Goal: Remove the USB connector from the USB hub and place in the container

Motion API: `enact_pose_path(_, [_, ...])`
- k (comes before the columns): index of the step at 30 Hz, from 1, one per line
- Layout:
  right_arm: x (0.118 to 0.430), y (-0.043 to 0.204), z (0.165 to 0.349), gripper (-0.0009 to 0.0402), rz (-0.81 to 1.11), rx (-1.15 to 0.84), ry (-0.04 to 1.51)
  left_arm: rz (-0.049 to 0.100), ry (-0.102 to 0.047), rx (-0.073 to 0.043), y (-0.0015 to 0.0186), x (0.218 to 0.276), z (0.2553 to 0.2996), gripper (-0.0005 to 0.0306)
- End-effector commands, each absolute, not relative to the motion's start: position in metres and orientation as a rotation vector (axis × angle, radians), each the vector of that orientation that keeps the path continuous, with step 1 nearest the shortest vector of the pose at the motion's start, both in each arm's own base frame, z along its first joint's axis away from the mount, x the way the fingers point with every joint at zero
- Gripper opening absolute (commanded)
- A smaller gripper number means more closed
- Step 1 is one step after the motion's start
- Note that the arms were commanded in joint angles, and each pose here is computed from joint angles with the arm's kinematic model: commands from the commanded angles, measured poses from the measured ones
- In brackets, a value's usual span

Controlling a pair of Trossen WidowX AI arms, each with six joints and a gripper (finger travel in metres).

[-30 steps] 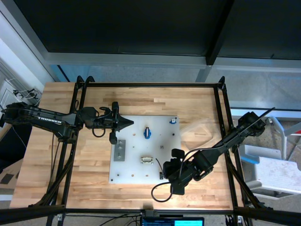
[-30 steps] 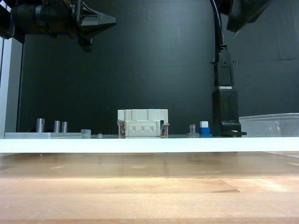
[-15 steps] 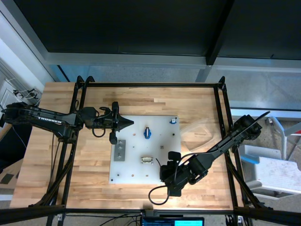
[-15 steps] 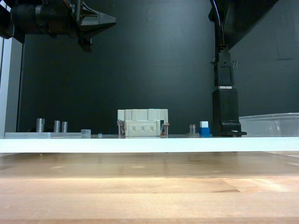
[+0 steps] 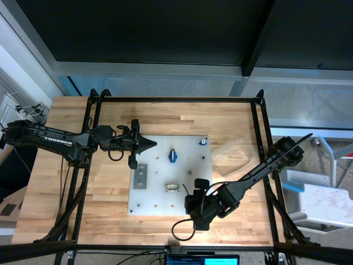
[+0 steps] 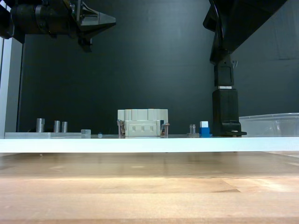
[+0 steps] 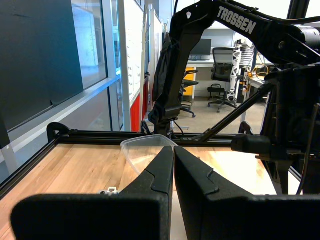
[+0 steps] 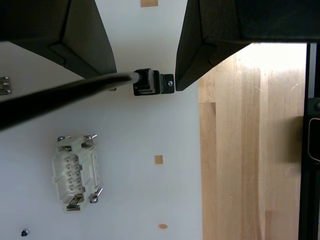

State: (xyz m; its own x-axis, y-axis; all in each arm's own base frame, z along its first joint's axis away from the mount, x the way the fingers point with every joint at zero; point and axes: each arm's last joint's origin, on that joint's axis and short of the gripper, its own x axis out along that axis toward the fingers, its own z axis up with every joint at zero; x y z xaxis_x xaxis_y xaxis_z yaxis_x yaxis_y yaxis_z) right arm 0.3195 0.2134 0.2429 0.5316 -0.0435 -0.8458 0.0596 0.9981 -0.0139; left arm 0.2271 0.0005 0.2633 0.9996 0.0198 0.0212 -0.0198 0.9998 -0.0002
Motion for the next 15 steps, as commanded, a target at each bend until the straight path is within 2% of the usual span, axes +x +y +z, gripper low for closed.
enact_pose_path(1, [0.3202,0.2118,0.2394,0.0161,-0.062,0.017,1.008,0.020,-0.021,0.000,0.0006,0.2271,0.2632,0.0001])
enact_pose_path(9, [0.3200,0.2098,0.2314,0.0157,-0.066,0.019,1.010,0.020,-0.021,0.000,0.0005,0.2271,0.2632,0.0001])
enact_pose_path(15, [0.3202,0.2085,0.2302,0.0130,-0.066,0.011,1.014,0.020,-0.022,0.000,0.0005,0.2271,0.2633,0.0001])
